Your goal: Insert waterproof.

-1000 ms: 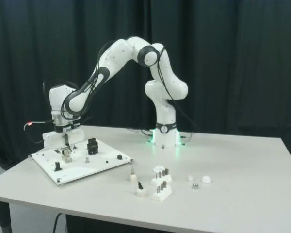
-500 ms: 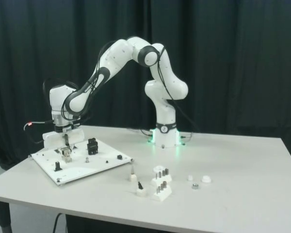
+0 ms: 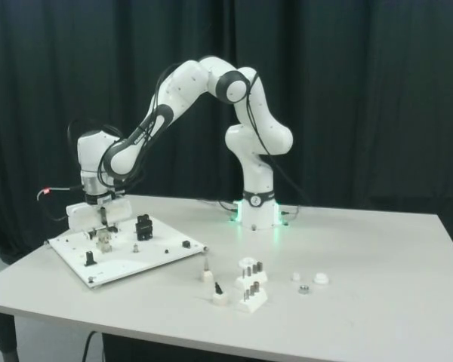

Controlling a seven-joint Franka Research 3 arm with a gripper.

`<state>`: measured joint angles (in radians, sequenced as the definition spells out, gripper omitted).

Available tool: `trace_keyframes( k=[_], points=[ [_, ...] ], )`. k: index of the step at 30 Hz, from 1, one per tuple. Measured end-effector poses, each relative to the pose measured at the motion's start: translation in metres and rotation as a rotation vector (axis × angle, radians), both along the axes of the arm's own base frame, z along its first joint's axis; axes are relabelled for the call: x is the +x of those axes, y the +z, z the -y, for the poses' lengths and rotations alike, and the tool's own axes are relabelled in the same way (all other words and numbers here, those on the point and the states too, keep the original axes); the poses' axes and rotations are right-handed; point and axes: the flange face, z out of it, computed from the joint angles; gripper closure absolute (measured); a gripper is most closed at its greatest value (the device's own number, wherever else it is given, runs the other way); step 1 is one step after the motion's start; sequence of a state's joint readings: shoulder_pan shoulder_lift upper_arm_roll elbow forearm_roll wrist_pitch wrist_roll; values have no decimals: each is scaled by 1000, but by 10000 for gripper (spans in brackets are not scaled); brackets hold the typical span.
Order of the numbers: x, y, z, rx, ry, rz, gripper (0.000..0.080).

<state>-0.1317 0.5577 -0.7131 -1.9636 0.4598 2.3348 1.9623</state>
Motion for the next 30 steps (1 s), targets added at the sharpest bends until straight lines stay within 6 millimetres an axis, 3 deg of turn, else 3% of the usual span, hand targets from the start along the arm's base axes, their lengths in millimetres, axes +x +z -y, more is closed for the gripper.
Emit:
trace_keyframes(
  k=[2,3,17,30],
  points=[
    [-1,3,1,-5,-7,3,82],
    [-1,5,2,-8,-11,5,19],
    [-5,45,16,-51,-117,61,3],
    [-5,54,18,-61,-142,88,3]
  ],
)
